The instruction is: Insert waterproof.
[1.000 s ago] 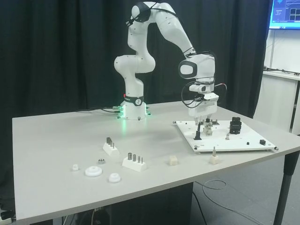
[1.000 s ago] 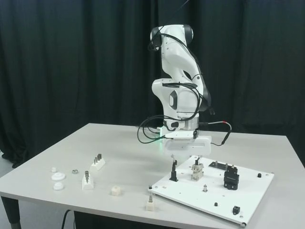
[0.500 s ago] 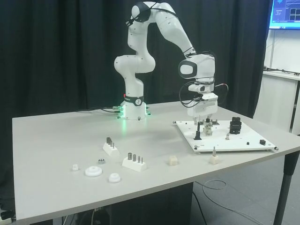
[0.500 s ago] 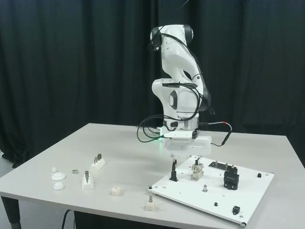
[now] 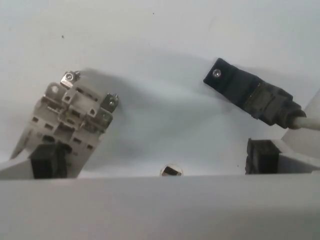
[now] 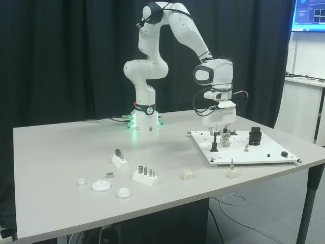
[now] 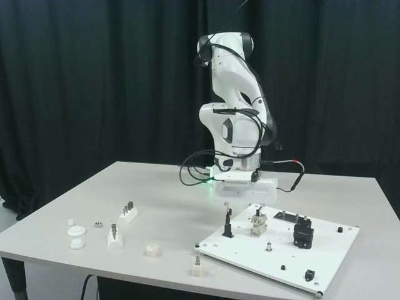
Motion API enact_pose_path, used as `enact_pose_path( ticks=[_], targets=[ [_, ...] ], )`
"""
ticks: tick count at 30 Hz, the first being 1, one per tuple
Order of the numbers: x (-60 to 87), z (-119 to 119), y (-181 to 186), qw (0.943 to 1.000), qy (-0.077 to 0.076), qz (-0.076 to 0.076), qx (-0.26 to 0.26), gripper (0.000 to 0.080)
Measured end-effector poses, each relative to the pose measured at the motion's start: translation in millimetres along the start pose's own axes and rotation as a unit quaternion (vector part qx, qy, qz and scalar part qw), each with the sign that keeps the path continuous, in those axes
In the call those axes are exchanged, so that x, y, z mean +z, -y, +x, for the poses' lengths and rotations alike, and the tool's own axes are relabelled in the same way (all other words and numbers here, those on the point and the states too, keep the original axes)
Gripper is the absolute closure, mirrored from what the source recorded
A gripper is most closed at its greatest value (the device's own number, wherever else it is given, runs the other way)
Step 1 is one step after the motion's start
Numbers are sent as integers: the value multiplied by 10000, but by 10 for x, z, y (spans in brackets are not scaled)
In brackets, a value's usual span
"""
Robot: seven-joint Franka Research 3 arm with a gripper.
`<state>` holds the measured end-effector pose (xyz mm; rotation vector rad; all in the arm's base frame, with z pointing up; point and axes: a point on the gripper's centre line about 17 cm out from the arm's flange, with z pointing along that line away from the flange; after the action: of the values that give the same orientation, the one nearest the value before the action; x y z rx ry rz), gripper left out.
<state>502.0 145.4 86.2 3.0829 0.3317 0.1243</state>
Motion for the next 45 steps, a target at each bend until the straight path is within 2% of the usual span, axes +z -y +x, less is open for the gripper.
enact_pose_path(
  ticks=[45],
  targets=[
    [1, -12, 4, 9999, 18, -5, 147, 3]
  ],
)
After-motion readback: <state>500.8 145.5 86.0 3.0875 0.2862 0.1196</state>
